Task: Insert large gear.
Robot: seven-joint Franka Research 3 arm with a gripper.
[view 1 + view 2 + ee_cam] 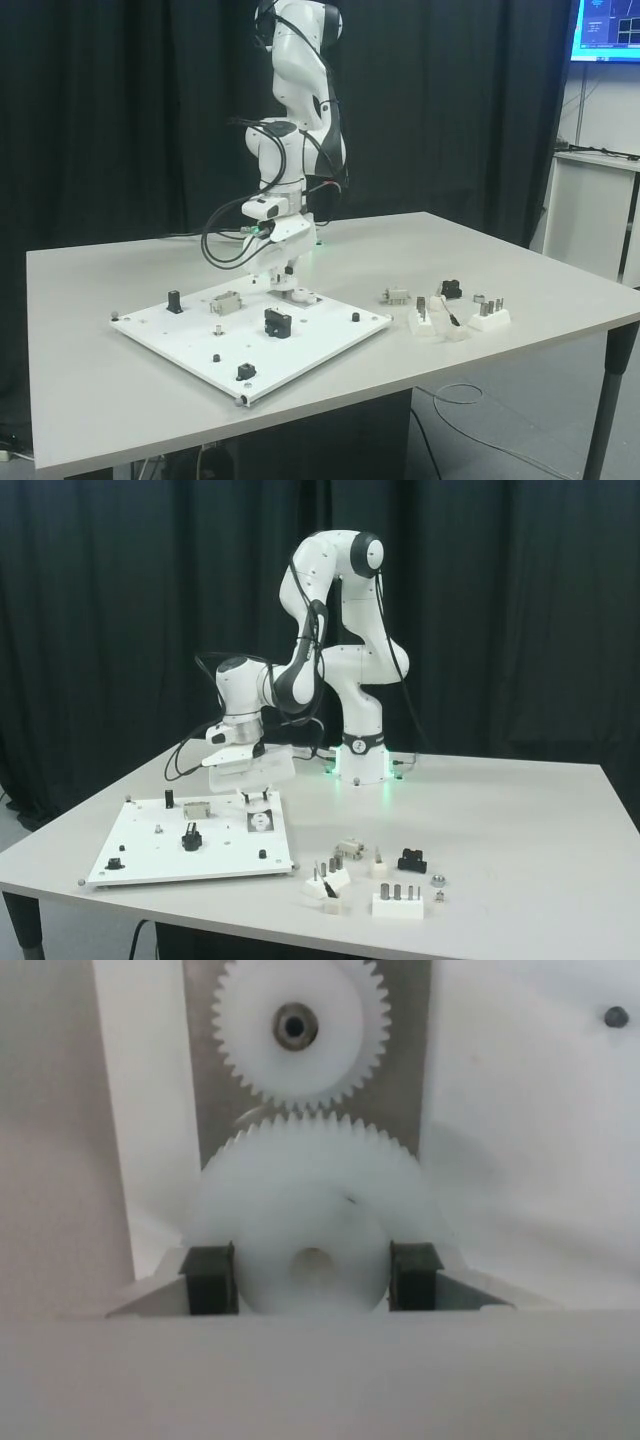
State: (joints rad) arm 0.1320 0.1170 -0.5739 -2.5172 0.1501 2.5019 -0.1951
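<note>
In the wrist view the large white gear (310, 1200) sits between my two black finger pads (212, 1278), which press on its raised hub from both sides. My gripper (312, 1278) is shut on it. Its teeth come right up to those of a second white gear (298, 1028), which is mounted on a peg in the grey base plate (405, 1090). The held gear's centre hole shows low between the pads. From the room views my gripper (283, 275) (257, 798) hangs just above the white board (320, 335) (140, 865), over the gear plate (262, 822).
The board carries several black fixtures (276, 322) (189, 838) and a small grey block (224, 303). Beside the board on the grey table stand white holders with pegs (489, 314) (397, 902) and loose small parts (397, 295). A black screw (616, 1017) marks the board.
</note>
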